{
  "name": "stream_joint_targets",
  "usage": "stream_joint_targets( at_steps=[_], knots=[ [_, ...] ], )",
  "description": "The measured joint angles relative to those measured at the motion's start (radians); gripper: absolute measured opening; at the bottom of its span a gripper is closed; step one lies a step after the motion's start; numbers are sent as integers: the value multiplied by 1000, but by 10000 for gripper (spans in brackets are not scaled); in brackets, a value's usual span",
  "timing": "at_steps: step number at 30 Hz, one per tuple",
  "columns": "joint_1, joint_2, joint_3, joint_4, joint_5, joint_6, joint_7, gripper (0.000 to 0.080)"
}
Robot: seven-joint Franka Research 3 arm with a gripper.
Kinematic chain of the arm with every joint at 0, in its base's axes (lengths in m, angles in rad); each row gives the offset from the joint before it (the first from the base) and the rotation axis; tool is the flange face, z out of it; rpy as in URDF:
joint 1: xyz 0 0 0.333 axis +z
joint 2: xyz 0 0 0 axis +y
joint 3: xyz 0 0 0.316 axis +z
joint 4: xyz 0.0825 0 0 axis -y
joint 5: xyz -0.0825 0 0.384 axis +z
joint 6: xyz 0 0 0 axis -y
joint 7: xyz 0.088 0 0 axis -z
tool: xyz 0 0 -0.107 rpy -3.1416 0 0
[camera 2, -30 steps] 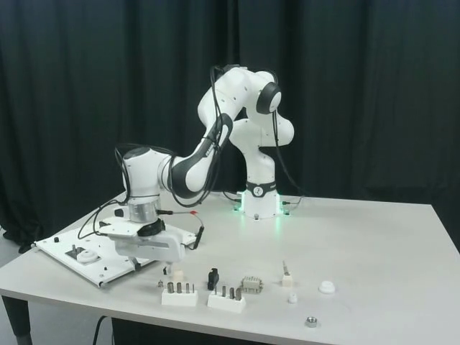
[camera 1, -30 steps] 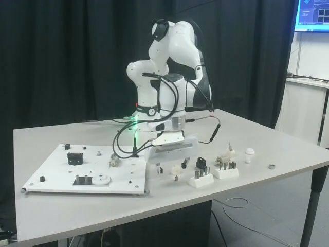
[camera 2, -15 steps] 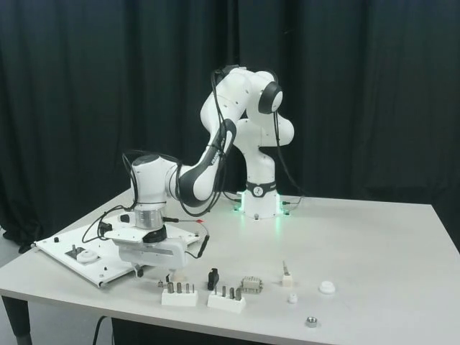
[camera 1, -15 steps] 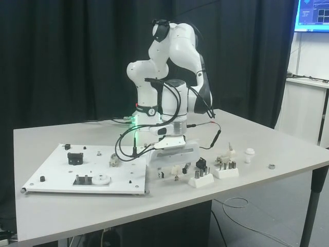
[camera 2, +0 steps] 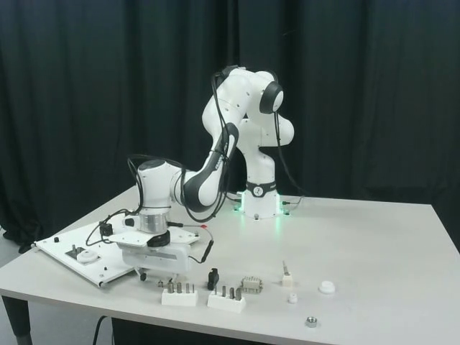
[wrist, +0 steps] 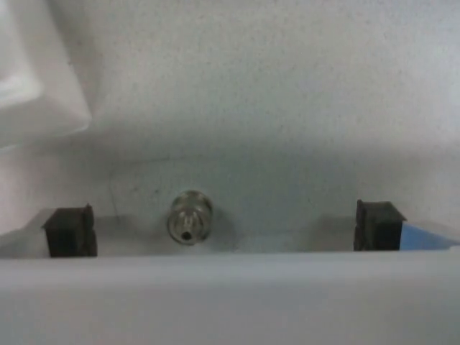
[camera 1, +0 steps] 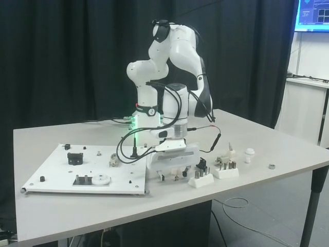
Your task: Pick BNC.
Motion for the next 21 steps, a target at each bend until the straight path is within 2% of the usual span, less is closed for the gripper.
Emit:
stream_joint_targets(
  at_steps=[10,11,16,17,21],
  knots=[
    [0,0,11,-19,0,40,0,800],
    [0,0,11,-20,0,40,0,668],
    [0,-1,11,-20,1,40,1,668],
    [0,-1,11,-20,1,40,2,486],
    [0,-1,13,-20,1,40,14,486]
  ],
)
